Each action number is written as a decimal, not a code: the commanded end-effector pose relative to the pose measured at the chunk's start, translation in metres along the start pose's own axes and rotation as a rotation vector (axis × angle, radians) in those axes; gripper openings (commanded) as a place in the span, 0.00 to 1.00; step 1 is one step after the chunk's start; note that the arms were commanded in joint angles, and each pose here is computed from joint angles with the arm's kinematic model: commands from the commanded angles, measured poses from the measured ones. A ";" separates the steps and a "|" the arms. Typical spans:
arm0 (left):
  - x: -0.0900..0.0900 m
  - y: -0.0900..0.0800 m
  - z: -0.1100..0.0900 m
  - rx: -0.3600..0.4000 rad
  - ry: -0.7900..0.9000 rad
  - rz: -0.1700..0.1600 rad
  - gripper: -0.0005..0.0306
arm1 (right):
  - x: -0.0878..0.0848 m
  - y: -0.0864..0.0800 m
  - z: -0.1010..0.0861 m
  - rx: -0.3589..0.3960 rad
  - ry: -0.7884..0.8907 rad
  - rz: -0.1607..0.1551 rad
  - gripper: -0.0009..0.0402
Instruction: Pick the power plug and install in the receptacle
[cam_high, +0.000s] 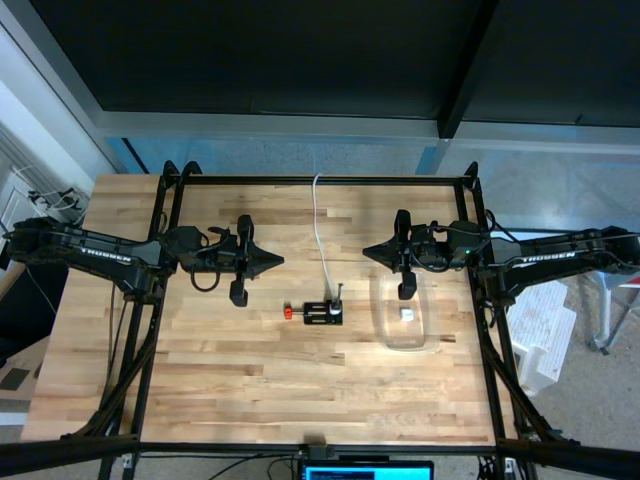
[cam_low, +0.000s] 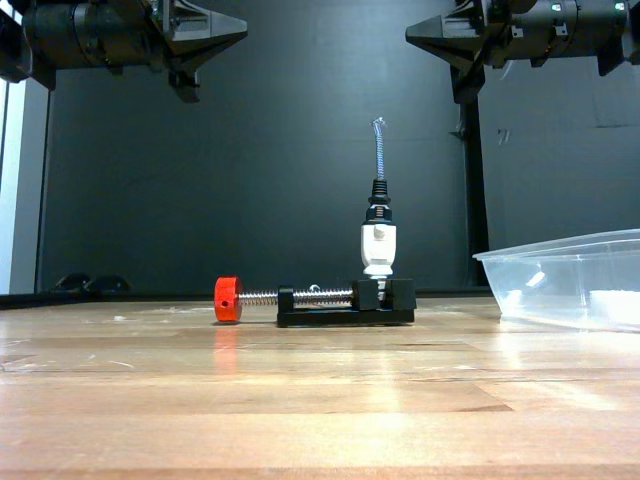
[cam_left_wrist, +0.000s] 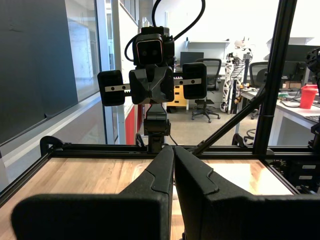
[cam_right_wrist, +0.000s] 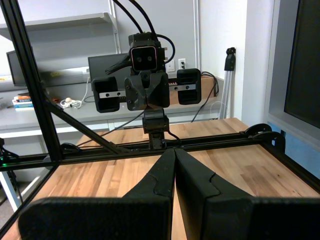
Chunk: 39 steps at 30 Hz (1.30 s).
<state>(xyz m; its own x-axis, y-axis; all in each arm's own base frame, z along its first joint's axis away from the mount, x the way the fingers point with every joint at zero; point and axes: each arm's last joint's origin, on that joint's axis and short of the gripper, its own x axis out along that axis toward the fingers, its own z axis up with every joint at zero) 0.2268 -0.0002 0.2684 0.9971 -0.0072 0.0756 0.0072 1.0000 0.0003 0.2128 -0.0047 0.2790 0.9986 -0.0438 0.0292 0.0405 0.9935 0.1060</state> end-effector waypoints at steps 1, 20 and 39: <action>0.000 0.000 0.000 0.000 -0.001 0.000 0.02 | 0.000 0.000 0.000 -0.001 0.002 -0.001 0.02; 0.000 0.000 0.000 0.000 -0.001 0.000 0.02 | 0.000 0.000 -0.003 -0.002 0.037 -0.005 0.02; 0.000 0.000 0.000 0.000 -0.001 0.000 0.02 | 0.000 0.000 -0.003 -0.002 0.037 -0.005 0.02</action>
<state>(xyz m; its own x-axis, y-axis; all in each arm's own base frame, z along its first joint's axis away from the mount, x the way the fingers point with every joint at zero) 0.2268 -0.0002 0.2686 0.9971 -0.0069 0.0764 0.0069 1.0000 0.0003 0.2128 -0.0048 0.2755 0.9990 -0.0446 -0.0082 0.0452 0.9936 0.1032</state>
